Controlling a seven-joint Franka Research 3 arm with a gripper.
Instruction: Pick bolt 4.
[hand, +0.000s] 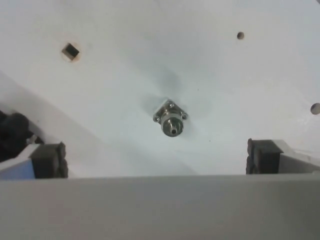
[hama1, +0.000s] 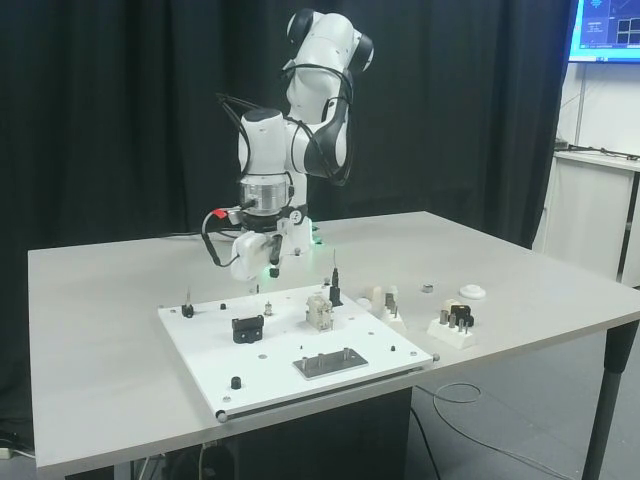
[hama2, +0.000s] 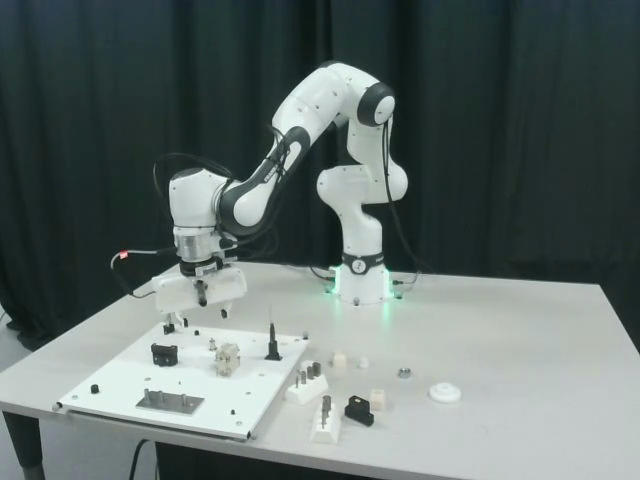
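Between the spread fingers (hand: 49, 160) of the gripper (hand: 156, 159), and a little ahead of them in the wrist view, bolt 4 (hand: 170, 119) stands upright on the white board (hand: 125, 75). Nothing is pinched; both black pads hang above the board, well clear of the bolt. One bolt shows in this view, seated on a small flanged base with screw heads at its corners. Near it the board has one square socket (hand: 70, 50) and two round holes (hand: 240, 35).

From the room views, the gripper (hama1: 262, 262) hovers over the far edge of the board (hama1: 200, 355), with the bolt (hama1: 267, 307) below it. One black block (hama1: 247, 327), one grey plate (hama1: 330, 363) with two pins and one black spike (hama1: 335, 290) also sit on the board. Beside the board, on the table (hama1: 90, 300), are two white holders (hama1: 451, 326) and one white disc (hama1: 472, 291).
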